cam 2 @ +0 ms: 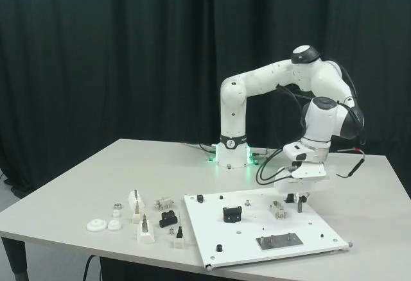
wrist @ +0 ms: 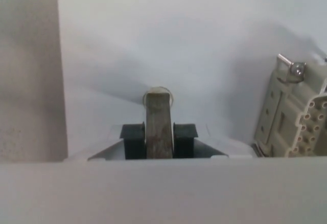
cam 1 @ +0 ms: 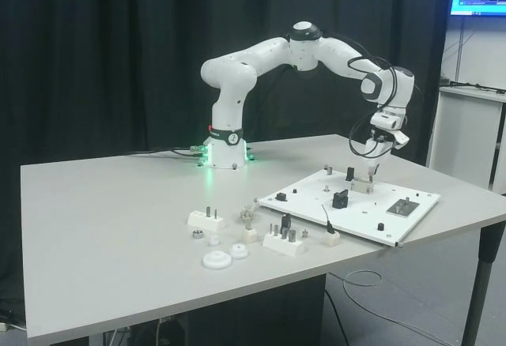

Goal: Insert square peg 3.

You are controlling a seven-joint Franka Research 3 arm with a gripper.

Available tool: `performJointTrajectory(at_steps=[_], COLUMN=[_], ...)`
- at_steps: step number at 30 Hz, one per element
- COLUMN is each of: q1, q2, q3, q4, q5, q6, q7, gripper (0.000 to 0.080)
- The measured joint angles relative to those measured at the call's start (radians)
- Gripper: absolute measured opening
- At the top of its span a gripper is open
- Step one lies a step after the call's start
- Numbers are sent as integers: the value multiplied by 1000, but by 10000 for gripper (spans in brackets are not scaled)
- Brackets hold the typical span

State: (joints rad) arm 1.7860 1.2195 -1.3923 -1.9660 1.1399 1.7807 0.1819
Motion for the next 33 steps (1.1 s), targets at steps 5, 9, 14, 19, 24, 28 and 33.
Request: performJointTrajectory(at_steps=[5,9,14,19,24,28,33], q1=[5,8,11,15,16,17,17], q2=[0,0,0,0,0,0,0], q3=[0,0,0,-1,-1,-1,0], q4=[-2,-4,-9,-13,-13,-13,-13], q5=[-11,-15,-15,-15,-15,-15,-15], q6=[-3,-4,-4,-4,-3,-2,-2], q7=[20,30,31,31,31,32,32], gripper=[113,113,113,113,113,113,113])
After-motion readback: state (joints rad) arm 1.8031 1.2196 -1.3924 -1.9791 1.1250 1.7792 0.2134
